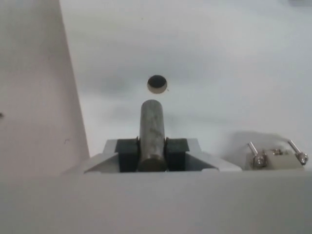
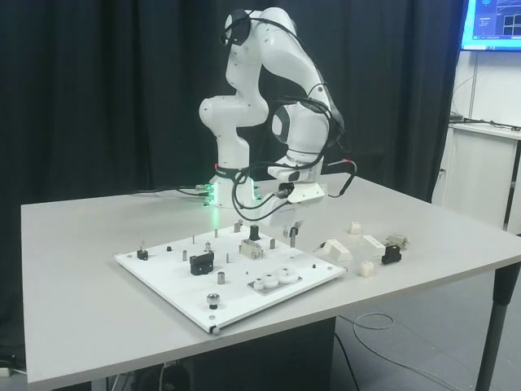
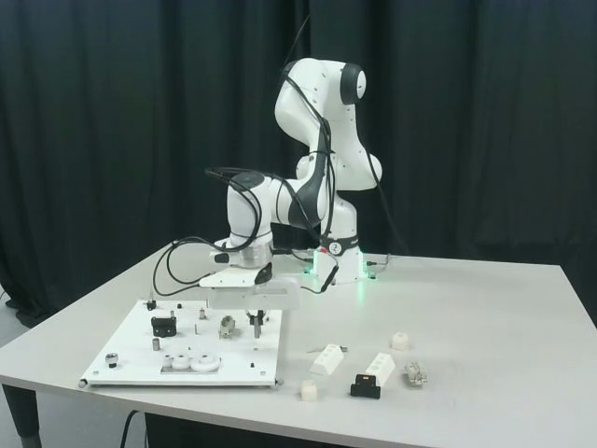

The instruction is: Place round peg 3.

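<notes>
Between the black pads of the tool point(image 1: 152, 155), the round peg point(image 1: 152, 134) is clamped near its upper end, the jaws closed only to the peg's width, its free length pointing down toward the white board point(image 1: 219, 63). Just past the peg's lower end lies the round hole point(image 1: 157, 83), dark inside; the peg's axis appears to fall slightly short of it and a touch to one side, so the insertion is judged not yet begun. Beside the tool in the same view sits a small white fixture with two metal levers point(image 1: 275, 157), apart from the peg's path.

Seen from the first room camera, the tool point(image 2: 291, 231) hangs just above the board point(image 2: 163, 281) near its far right corner, with the peg held upright. The board lies toward the front edge of the counter point(image 2: 73, 236), and loose white blocks point(image 2: 358, 248) lie beyond the board's right edge, well clear.

For a clean placement, the advice is: centre the peg over the hole before descending, keep it vertical, and lower slowly so that the tip finds the rim without scraping. The fit looks close, so any tilt is likely to jam the peg; release should wait until the peg is seated. The second room camera shows the tool point(image 3: 254, 322) in the same pose above the board.
</notes>
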